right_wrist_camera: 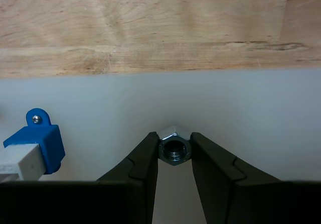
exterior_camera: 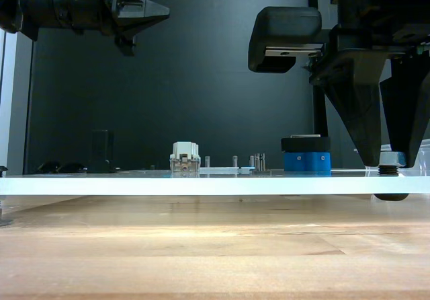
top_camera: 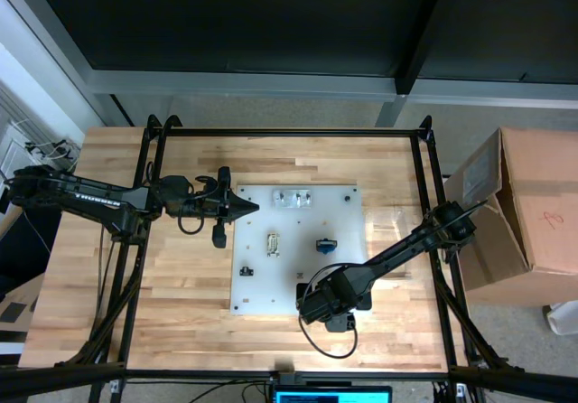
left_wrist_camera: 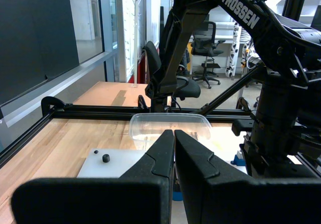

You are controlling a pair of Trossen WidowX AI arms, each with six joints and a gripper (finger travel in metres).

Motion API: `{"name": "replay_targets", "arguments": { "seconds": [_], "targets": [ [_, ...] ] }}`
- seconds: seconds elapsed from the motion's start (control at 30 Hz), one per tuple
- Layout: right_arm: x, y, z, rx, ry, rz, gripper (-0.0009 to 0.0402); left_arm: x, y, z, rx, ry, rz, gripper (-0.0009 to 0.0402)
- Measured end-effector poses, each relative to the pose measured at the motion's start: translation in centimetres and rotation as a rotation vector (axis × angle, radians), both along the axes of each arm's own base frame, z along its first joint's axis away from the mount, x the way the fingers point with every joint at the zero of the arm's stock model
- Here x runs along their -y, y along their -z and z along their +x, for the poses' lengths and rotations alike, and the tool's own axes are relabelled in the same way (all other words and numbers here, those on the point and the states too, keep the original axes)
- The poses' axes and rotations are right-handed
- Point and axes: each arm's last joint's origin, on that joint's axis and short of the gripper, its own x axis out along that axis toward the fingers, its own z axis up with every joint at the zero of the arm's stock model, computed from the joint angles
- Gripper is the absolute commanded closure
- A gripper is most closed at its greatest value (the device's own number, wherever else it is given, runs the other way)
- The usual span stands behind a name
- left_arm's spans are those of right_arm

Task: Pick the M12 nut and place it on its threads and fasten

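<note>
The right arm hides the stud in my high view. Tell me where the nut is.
Observer: The right gripper is shut on the nut, low at the near right of the board.
Operator: Say whether it's on the stud.
Observer: It sits atop the stud, with black ribs showing below it.
Operator: Now report the other arm.
Observer: The left gripper is raised high over the board's left edge, shut and empty.

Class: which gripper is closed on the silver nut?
The right gripper, low at the white board's near right edge, clamps the M12 nut atop its stud; the left gripper hangs high over the board's left edge, shut, empty.
</note>
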Motion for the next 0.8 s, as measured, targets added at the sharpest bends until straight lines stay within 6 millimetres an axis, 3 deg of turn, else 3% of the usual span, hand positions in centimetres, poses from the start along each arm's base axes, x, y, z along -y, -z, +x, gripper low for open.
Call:
{"name": "replay_targets", "arguments": {
  "seconds": [0.27, 0.8],
  "targets": [
    [0.05, 0.02, 0.06, 0.002, 0.149, 0.014, 0.0378, 0.0, 0.0, 0.0, 0.0, 0.0, 0.0, 0.0393],
    [0.45, 0.06, 0.3, -0.007, 0.969, 0.084, 0.0378, 0.0, 0.0, -0.01, 0.0, 0.0, 0.0, 0.0393]
  ]
}}
